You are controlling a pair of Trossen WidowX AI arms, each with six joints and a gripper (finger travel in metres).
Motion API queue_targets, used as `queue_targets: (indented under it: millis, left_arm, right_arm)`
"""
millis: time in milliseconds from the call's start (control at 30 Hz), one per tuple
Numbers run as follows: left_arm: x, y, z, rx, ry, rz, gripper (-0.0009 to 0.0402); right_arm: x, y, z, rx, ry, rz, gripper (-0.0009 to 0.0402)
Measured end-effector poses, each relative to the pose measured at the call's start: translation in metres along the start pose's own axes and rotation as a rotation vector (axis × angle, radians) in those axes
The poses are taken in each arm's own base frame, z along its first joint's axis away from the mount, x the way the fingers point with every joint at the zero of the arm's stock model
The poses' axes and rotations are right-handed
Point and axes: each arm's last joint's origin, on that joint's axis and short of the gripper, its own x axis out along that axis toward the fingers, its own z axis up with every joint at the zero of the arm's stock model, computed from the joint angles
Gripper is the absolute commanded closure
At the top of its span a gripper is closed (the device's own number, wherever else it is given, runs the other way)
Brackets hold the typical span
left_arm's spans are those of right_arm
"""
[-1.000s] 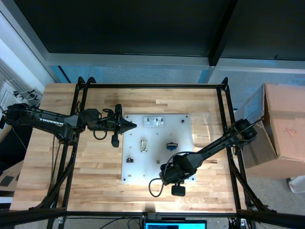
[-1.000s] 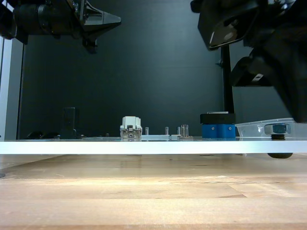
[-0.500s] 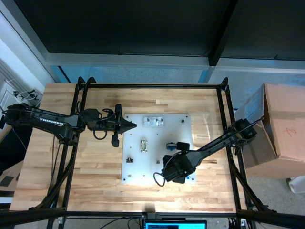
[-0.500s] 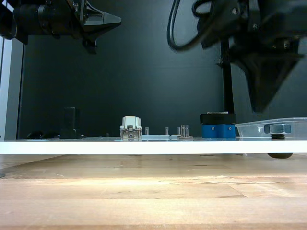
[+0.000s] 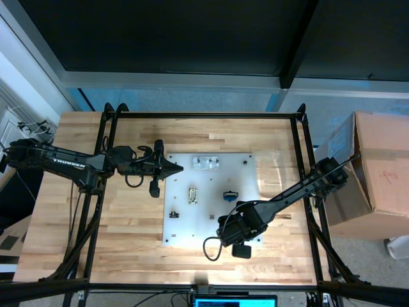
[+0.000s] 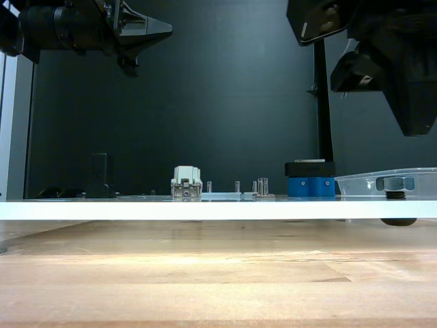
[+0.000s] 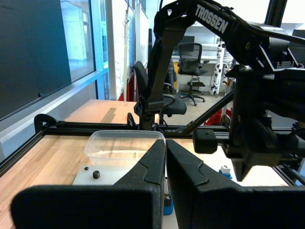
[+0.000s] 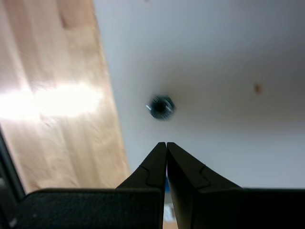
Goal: Unfasten the M12 nut and place it in the container
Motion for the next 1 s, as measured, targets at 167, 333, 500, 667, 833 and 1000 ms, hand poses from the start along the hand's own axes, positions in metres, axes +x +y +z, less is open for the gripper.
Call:
queue_targets:
  millis: [167, 333, 500, 667, 833, 1000]
  left_arm:
    - [0.0, 0.0, 0.0, 0.0, -0.001, 0.0, 0.0393]
    - [0.0, 0.0, 0.0, 0.0, 0.0, 0.0, 0.0393]
    - [0.0, 0.0, 0.0, 0.0, 0.0, 0.0, 0.0393]
    - [0.0, 0.0, 0.0, 0.0, 0.0, 0.0, 0.0393]
    - [0.0, 0.0, 0.0, 0.0, 0.0, 0.0, 0.0393]
    - [0.0, 0.0, 0.0, 0.0, 0.0, 0.0, 0.0393]
  right_arm:
    - [0.012, 0.005, 0.004, -0.006, -0.014, 0.015, 0.0393]
    - [0.022, 0.009, 0.005, -0.02, 0.006, 0.034, 0.0393]
    - [0.026, 0.011, 0.006, -0.029, 0.016, 0.054, 0.0393]
    - [0.028, 0.011, 0.005, -0.041, 0.019, 0.055, 0.0393]
    - [0.034, 0.009, 0.001, -0.043, 0.028, 0.048, 0.0393]
    - [0.037, 0.01, 0.001, -0.044, 0.021, 0.054, 0.0393]
